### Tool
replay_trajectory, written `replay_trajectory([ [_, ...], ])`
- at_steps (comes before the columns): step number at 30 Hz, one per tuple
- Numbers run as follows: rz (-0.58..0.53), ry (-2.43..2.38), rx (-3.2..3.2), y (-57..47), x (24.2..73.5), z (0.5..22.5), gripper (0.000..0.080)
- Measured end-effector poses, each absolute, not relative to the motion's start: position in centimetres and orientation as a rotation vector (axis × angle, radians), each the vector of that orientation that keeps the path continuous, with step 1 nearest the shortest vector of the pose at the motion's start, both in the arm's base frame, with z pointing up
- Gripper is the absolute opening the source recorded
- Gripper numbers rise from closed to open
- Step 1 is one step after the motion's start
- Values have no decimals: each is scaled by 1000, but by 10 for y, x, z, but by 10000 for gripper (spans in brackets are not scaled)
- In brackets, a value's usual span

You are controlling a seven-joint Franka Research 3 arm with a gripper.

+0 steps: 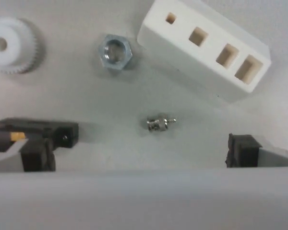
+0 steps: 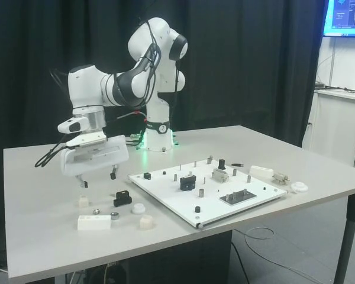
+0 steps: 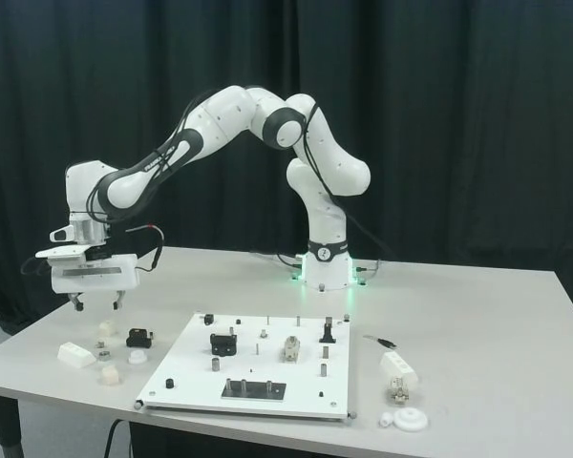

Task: Remove round peg 4.

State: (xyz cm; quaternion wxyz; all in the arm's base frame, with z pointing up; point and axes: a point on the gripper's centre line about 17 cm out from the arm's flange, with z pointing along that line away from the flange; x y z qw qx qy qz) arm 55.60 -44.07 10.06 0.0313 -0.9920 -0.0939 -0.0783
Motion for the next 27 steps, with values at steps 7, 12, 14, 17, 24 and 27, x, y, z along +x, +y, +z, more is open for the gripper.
replay_trajectory([
  [7, -247, -283, -3042, -421, 570, 105, 800],
  [12, -249, -283, -3027, -399, 584, 109, 800],
  [14, -245, -291, -3018, -389, 589, 110, 800],
  [17, -241, -308, -3005, -372, 598, 112, 800],
  [24, -225, -326, -2981, -329, 617, 113, 800],
  [27, -217, -306, -2974, -308, 626, 114, 800],
])
